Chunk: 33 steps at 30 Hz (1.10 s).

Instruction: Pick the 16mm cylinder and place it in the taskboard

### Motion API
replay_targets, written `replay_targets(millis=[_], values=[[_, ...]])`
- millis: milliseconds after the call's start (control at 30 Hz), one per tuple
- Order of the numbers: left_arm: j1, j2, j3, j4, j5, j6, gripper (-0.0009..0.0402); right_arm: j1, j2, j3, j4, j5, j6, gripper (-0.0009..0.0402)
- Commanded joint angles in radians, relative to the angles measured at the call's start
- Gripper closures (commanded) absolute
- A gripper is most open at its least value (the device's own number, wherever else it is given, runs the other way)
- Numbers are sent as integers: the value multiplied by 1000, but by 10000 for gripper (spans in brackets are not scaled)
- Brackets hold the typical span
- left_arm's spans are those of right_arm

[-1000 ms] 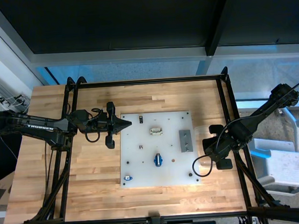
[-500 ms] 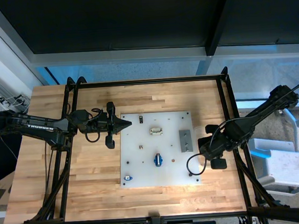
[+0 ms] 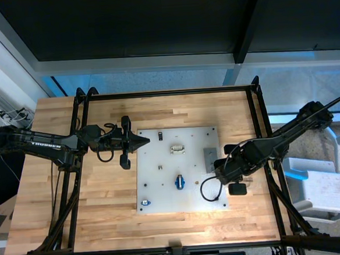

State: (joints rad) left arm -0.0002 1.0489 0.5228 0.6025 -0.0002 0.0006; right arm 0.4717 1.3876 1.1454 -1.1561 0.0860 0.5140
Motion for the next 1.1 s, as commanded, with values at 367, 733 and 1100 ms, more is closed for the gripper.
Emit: replay_targets(millis=[367, 733, 1100], values=[[0, 0, 0, 0, 0, 0, 393, -55, 128, 91, 50, -1, -35, 368], [0, 0, 0, 0, 0, 0, 393, -93, 216, 174, 47, -7, -61, 368], [0, 0, 0, 0, 0, 0, 393, -120, 276, 212, 70, -8, -81, 368]])
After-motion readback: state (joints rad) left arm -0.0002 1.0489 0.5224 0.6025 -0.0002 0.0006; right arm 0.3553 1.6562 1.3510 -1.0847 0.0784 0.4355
